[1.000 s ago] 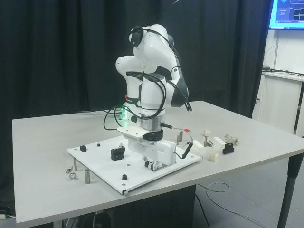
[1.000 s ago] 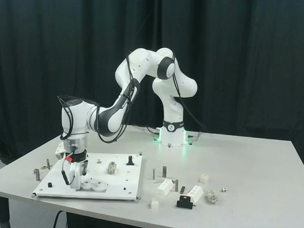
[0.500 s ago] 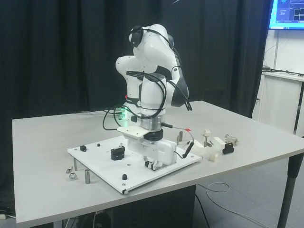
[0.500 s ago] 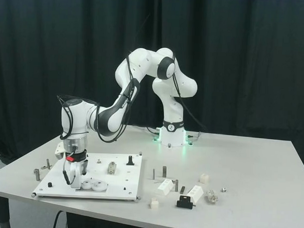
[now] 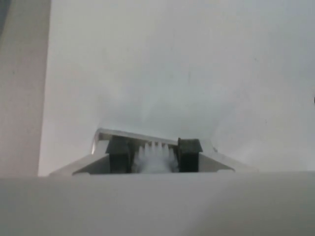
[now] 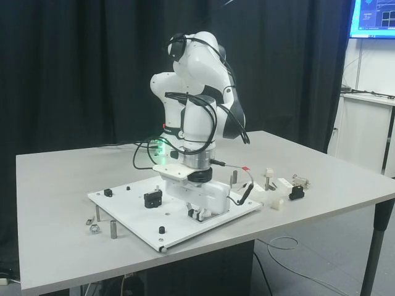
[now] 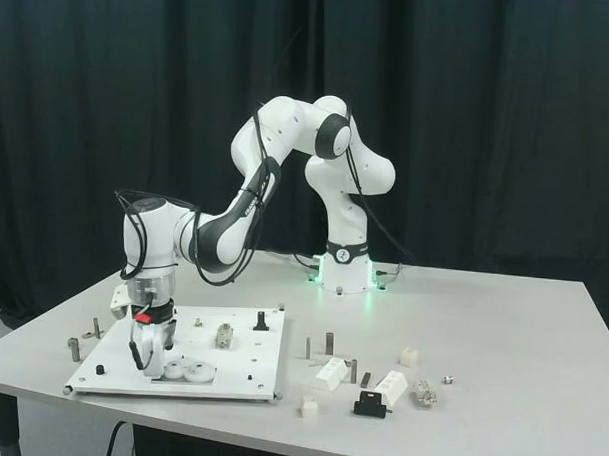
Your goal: Remove small gear.
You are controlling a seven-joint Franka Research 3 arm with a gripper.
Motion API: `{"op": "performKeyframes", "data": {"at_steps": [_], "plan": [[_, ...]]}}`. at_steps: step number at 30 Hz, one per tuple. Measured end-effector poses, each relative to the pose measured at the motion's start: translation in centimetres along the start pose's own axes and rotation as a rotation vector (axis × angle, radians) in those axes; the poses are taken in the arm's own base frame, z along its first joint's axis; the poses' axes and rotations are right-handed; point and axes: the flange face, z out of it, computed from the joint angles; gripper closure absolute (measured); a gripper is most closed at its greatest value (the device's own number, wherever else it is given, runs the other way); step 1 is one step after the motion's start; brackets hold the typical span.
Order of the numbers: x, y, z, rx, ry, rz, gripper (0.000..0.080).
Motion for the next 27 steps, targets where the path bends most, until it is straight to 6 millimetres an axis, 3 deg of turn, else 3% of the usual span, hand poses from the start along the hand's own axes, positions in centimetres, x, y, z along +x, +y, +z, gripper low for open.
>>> {"op": "performKeyframes", "data": {"at_steps": [8,20,27], "plan": [[-0.03,-0.02,-0.03,0.000,0.000,-0.070,0.0604],[-0.01,-0.04,-0.11,-0.001,0.001,-0.006,0.0603],[-0.08,-0.09,-0.23,-0.005,0.002,-0.090,0.0604]]}}
